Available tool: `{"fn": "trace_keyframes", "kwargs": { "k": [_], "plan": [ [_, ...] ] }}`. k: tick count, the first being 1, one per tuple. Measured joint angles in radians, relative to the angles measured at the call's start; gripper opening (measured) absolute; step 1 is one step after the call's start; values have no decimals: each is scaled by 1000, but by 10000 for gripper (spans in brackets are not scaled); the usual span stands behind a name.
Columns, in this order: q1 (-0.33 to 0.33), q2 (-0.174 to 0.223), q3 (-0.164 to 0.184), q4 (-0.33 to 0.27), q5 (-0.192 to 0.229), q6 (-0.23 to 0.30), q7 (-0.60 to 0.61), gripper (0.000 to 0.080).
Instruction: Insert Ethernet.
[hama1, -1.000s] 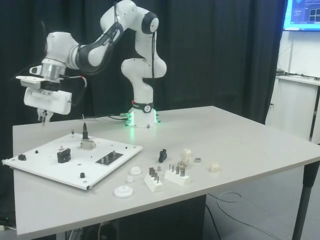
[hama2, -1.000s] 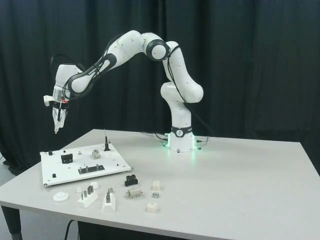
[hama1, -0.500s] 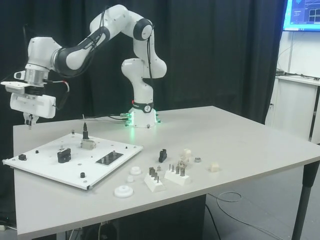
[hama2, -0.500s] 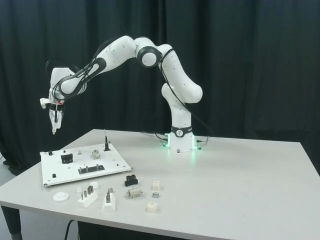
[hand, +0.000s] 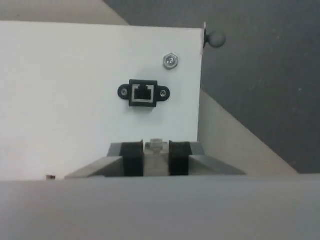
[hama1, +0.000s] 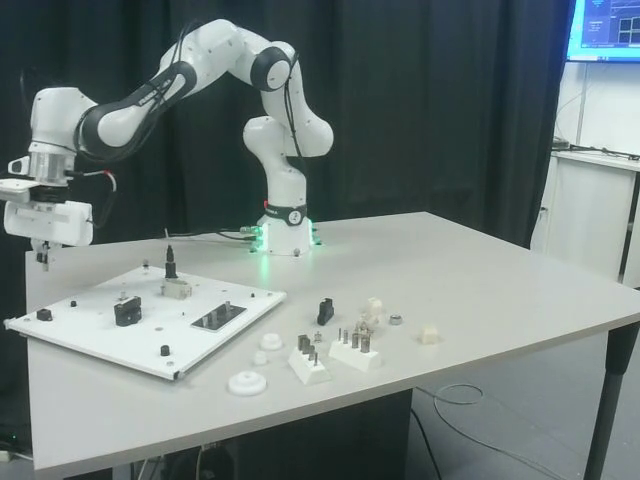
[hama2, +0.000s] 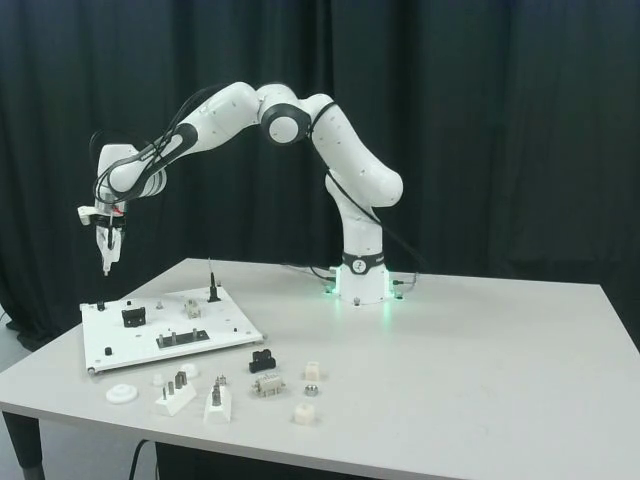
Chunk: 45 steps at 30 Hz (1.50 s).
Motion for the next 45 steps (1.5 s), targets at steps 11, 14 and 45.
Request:
{"fn": "trace_keyframes", "kwargs": {
  "k": [11,14,45],
  "plan": [
    [-64,59,31,92,31,-83,0,102],
    [-72,74,34,117,34,-101,0,102],
    [-88,165,53,226,37,-131,2,102]
  ]
}}
